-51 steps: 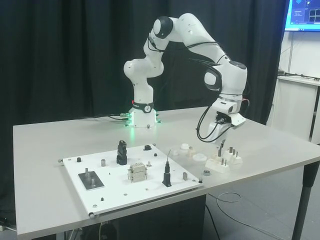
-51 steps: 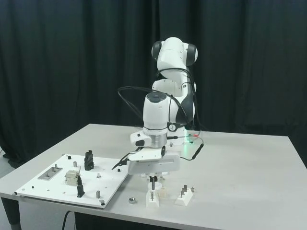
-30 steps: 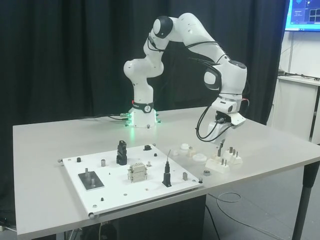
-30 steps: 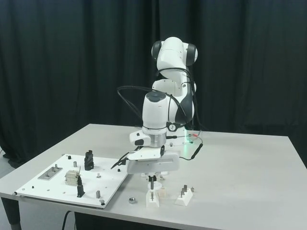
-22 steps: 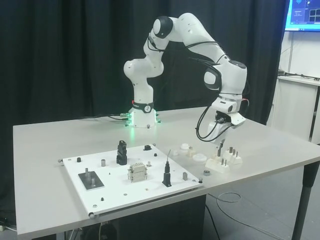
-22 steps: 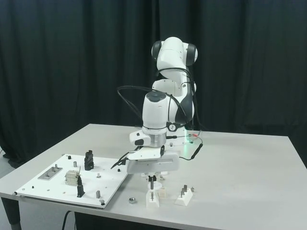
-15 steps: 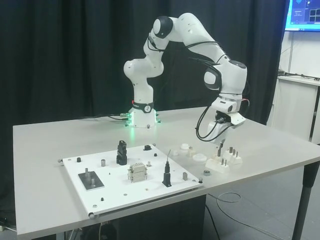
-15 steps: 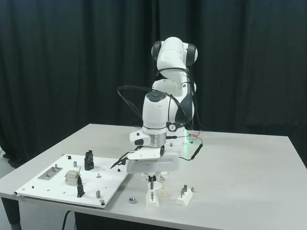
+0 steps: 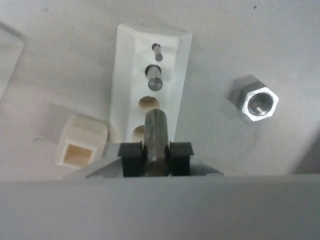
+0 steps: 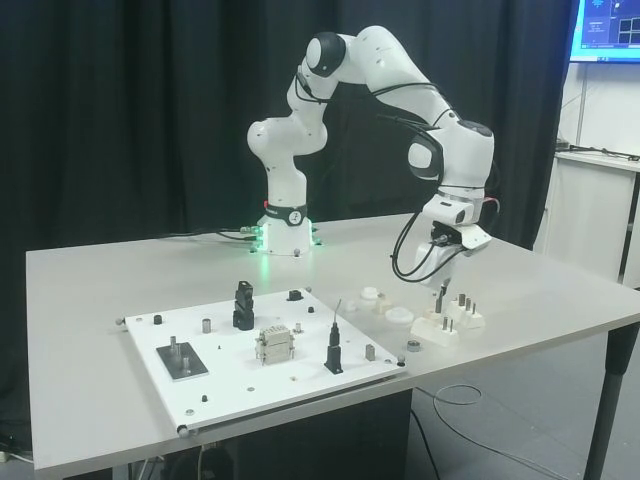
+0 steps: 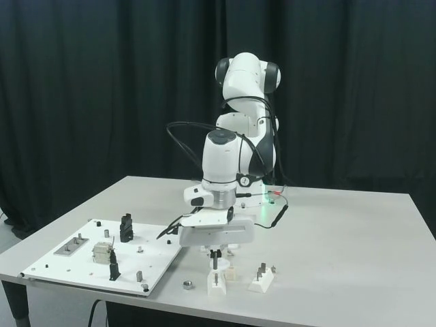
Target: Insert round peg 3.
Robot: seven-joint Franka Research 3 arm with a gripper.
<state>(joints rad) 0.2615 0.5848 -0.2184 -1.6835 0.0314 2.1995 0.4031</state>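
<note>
Wrist view shows the pincer [image 9: 156,159] clenched on the round peg [image 9: 155,135], held upright just above the white peg holder [image 9: 129,75], presumably so it can be carried straight to its hole. Two thinner pegs stand in the holder's upper holes; two holes gape empty. A hex nut [image 9: 253,98] lies well apart at right, leaving open table [image 9: 260,40] around.

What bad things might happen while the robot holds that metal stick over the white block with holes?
The peg in the tool hangs above the white holder, not yet in a hole. It might catch a hole's rim and jam or tilt. It might also bump the standing peg beside the free holes.
</note>
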